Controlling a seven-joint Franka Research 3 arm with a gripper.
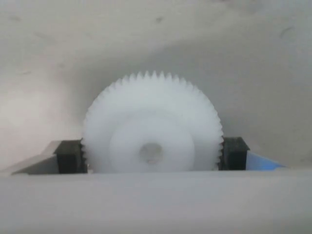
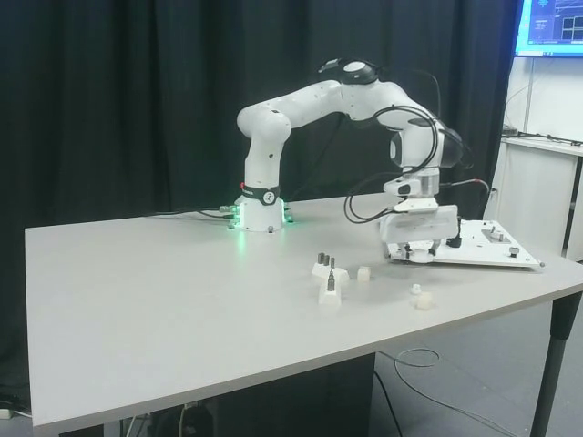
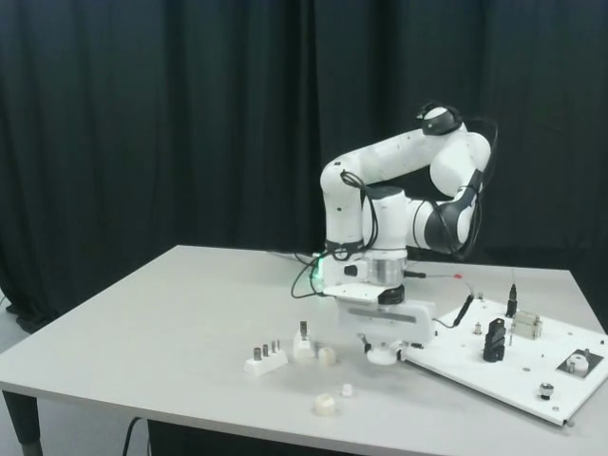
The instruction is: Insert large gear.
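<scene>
From where I stand, the pincer (image 1: 152, 153) is closed on the large gear (image 1: 152, 124), its two black fingertips (image 1: 69, 156) pressing the toothed rim from opposite sides. The gear is white, lies flat with its face and centre bore turned up toward the wrist camera, and fills the lower middle of that frame. It hangs low over the grey bench (image 2: 182, 291), close to the surface, though I cannot tell whether it touches.

In the first room view the pincer sits right of centre, at the near-left edge of the white assembly board (image 2: 492, 250). In the second room view the gear (image 3: 385, 355) shows under the hand, just left of that board (image 3: 494, 366), which carries a black fixture (image 3: 493, 340) and small pegs. So my guess is that the gear's shaft lies on the board, to the right in both room frames, and the bore's upright axis must line up with it before going down; which peg is meant I cannot tell.

Small white parts (image 2: 330, 278) stand loose on the bench, left of the pincer. No brand or label is readable anywhere.
</scene>
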